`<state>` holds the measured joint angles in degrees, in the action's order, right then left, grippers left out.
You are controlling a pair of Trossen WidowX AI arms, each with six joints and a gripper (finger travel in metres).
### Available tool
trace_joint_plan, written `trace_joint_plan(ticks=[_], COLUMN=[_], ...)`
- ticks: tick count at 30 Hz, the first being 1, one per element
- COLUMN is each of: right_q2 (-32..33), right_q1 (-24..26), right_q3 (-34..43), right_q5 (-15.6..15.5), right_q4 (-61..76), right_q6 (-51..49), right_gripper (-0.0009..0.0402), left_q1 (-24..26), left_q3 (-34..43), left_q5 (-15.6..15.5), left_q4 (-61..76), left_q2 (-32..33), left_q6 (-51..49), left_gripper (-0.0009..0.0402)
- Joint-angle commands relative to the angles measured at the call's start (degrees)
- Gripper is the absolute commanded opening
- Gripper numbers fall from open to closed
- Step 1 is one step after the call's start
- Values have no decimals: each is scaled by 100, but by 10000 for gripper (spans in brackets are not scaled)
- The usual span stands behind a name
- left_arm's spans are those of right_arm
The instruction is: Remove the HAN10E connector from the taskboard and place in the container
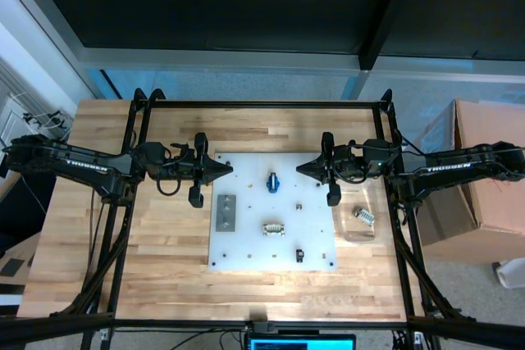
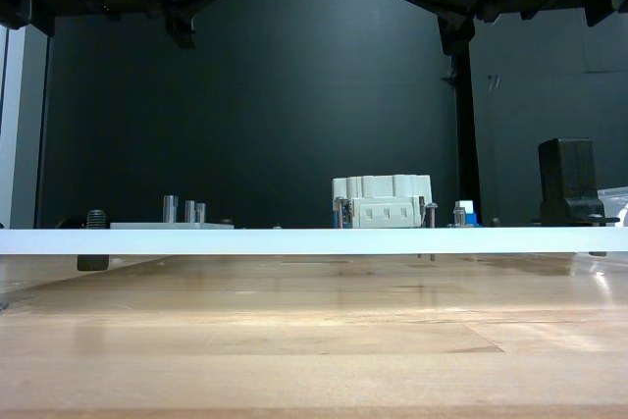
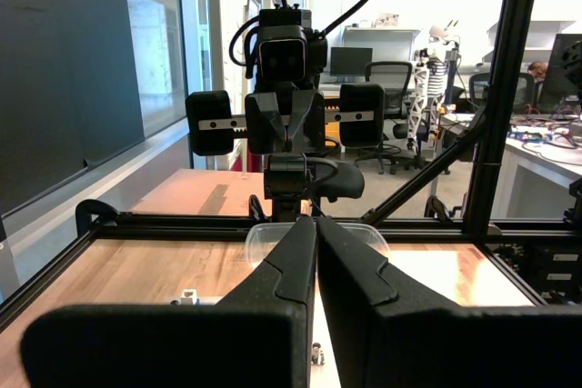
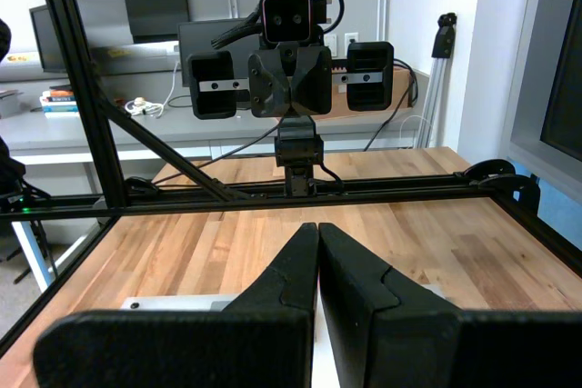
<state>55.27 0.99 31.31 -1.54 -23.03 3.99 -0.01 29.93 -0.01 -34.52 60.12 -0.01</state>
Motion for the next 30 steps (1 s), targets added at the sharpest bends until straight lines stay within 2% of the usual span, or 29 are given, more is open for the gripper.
trace_joint_plan(ticks=[1,5,17,30], right_q2=[0,0,-4,-9], right_q1=[-2,-2,-2,-153], right_q3=[0,0,42,1438], right_q5=[2,7,55,57], right_q4=[-4,-127,-85,3823], right_q6=[-2,-356,-173,33], right_gripper=[0,0,0,0], left_q1=[0,0,2,0], left_q3=[2,2,2,2], left_q5=[0,0,0,0], left_q4=[0,0,0,0], left_q2=[0,-2,0,0], left_q6=[2,2,2,2], left_gripper=[0,0,0,0])
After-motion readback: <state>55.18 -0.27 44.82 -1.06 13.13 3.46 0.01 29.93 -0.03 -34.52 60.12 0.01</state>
